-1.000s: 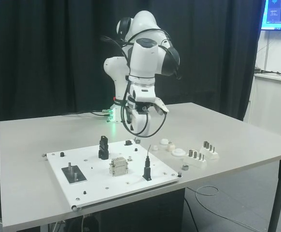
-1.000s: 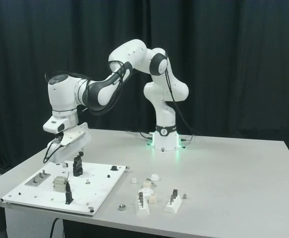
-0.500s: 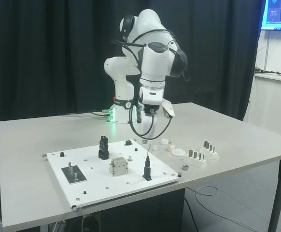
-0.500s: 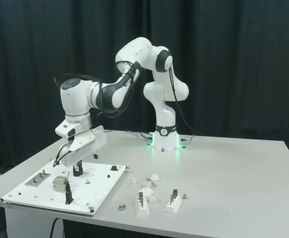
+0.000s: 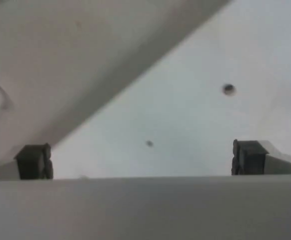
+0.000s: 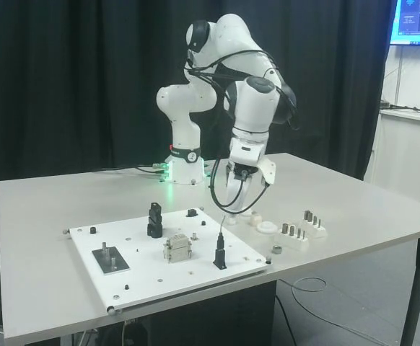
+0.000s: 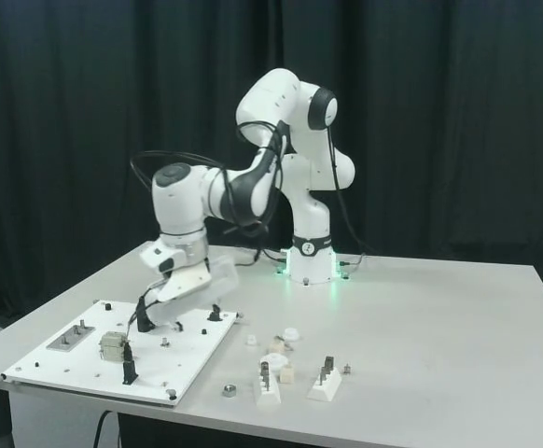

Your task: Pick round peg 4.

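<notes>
The white arm's gripper (image 6: 237, 193) hangs above the flat white board's (image 6: 145, 268) far edge — its black fingers (image 5: 34, 161) spread wide, gripping nothing. Slim metal pegs (image 6: 312, 218) stand upright in small white blocks beside the board; which is peg 4 is unclear.

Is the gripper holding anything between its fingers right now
No, in the wrist view the gripper is open, with only the white board showing between its fingers.

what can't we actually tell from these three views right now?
- Which peg is round peg 4: the peg holders are too small in both room views and outside the wrist view.
- Gripper height above the white board: wrist view shows only board and table edge.
- Fingertips in the room views: the gripper body hides them.
</notes>
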`<state>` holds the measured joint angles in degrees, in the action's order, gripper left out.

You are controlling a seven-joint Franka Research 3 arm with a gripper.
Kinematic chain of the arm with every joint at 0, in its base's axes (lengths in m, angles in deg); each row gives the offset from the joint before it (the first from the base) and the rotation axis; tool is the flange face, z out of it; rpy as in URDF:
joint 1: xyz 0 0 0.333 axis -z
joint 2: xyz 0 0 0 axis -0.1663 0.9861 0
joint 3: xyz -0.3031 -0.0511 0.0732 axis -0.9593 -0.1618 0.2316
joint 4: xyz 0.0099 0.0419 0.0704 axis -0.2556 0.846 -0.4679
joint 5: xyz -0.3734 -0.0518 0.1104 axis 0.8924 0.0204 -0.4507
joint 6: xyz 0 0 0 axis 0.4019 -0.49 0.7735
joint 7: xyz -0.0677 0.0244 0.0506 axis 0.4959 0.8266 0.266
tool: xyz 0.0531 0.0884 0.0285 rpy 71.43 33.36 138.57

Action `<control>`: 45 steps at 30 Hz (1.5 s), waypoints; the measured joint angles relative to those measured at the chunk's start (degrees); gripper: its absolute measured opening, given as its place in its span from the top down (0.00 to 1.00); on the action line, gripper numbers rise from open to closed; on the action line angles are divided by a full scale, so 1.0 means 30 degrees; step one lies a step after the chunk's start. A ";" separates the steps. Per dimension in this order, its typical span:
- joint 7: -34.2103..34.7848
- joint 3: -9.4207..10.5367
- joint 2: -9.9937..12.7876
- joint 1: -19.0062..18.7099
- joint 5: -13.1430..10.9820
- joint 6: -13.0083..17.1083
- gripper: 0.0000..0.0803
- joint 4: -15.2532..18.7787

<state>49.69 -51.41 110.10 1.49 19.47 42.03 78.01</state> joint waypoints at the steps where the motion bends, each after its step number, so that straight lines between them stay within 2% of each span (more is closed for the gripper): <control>1: 0.0392 0.0056 -0.0083 -0.0123 0.0030 0.0153 0.00 0.0214; 12: 0.4610 0.0949 -0.1043 -0.1298 0.0698 0.2169 0.00 0.2505; 18: 0.7365 0.1393 -0.1526 -0.1898 0.1578 0.3392 0.00 0.3482; 26: 1.0351 0.2071 -0.2083 -0.2313 0.2641 0.4481 0.00 0.4492; 32: 1.0992 0.2605 -0.2338 -0.2322 0.3195 0.5342 0.00 0.5060; 45: 1.1535 0.2975 -0.2395 -0.2314 0.2985 0.7774 0.00 0.6015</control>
<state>84.30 -42.49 102.91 -5.45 28.43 65.35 96.06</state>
